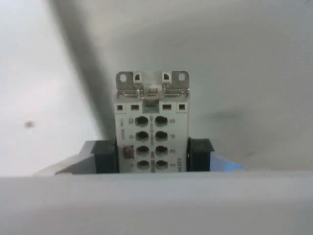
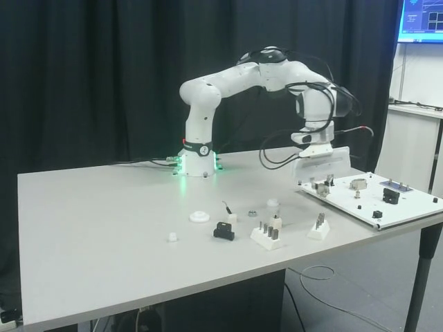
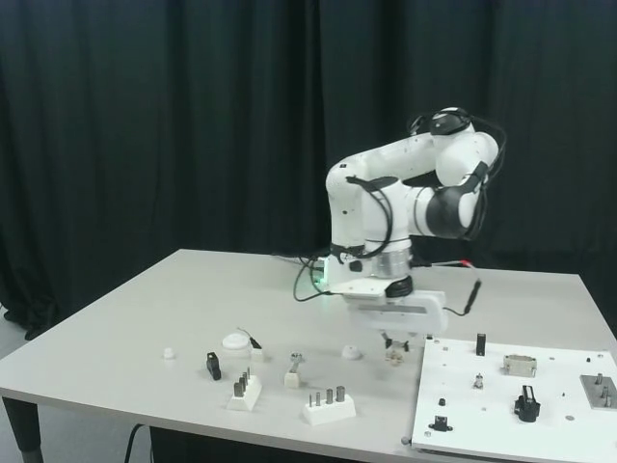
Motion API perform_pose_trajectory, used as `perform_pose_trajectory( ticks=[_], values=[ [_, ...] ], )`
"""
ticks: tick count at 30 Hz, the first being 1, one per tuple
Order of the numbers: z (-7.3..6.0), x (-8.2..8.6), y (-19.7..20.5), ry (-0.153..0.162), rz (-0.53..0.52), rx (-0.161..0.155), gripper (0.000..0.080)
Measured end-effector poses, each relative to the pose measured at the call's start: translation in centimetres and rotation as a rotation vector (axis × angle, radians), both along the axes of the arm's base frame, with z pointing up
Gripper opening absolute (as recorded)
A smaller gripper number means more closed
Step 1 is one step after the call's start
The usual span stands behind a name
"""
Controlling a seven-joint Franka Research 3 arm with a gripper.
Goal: Insert waterproof.
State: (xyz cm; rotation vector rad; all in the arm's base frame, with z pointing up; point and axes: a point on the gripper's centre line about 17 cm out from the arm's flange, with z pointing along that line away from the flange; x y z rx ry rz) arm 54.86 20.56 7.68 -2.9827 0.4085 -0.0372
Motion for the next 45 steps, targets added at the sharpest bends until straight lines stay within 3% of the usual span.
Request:
perform_pose_trajectory(
  ticks=[20, 27, 36, 45],
  values=[
    [1.7, -2.6, 11.5, 0.031, -0.143, -0.036, 0.0305],
    [2.3, -3.8, 15.6, 0.036, -0.210, -0.034, 0.0305],
    [3.2, -4.4, 19.8, 0.030, -0.337, -0.037, 0.0305],
    [3.5, -4.2, 22.1, 0.021, -0.559, -0.039, 0.0305]
  ],
)
